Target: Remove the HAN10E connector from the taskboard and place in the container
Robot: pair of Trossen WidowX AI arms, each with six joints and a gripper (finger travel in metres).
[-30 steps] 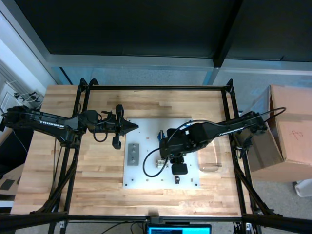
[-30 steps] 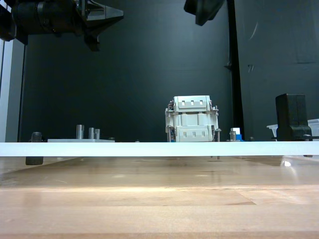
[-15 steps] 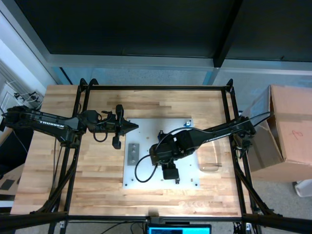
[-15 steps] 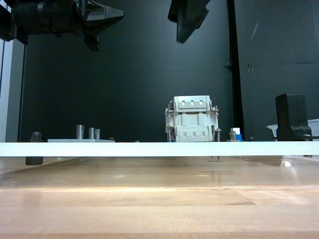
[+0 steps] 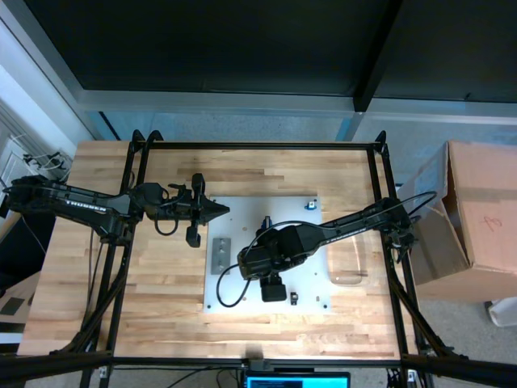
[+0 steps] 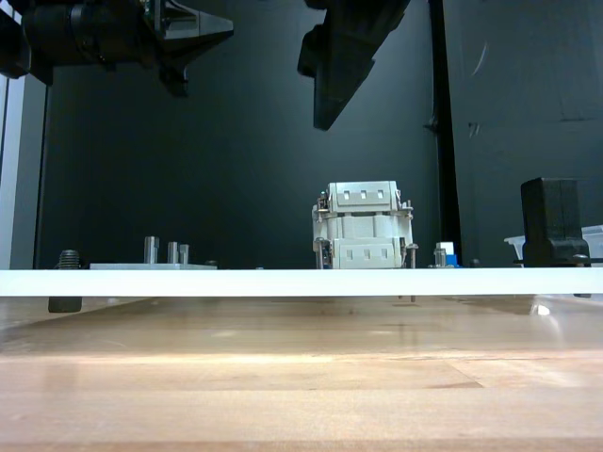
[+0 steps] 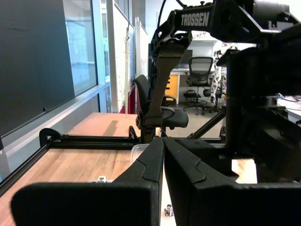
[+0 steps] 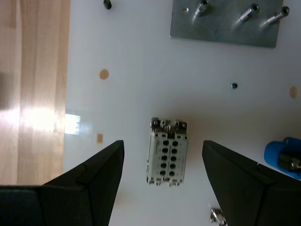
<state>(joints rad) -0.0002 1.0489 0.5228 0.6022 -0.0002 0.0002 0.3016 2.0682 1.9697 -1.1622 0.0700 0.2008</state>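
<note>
Connector [image 6: 363, 226] sits upright, seated on the white board [image 5: 242, 220], below the right gripper [image 8: 162, 144] with fingers spread wide; left gripper [image 7: 163, 141], fingers pressed together and empty, hangs over the board's left edge.

Wooden table [image 5: 97, 267] is filling the middle of the high view. White taskboard [image 5: 242, 212] is lying flat on it at frame center. Clear container [image 5: 349, 259] is sitting on the wood just beside the board's right edge. Black frame [image 5: 258, 146] is standing along the table's far and side edges.
</note>
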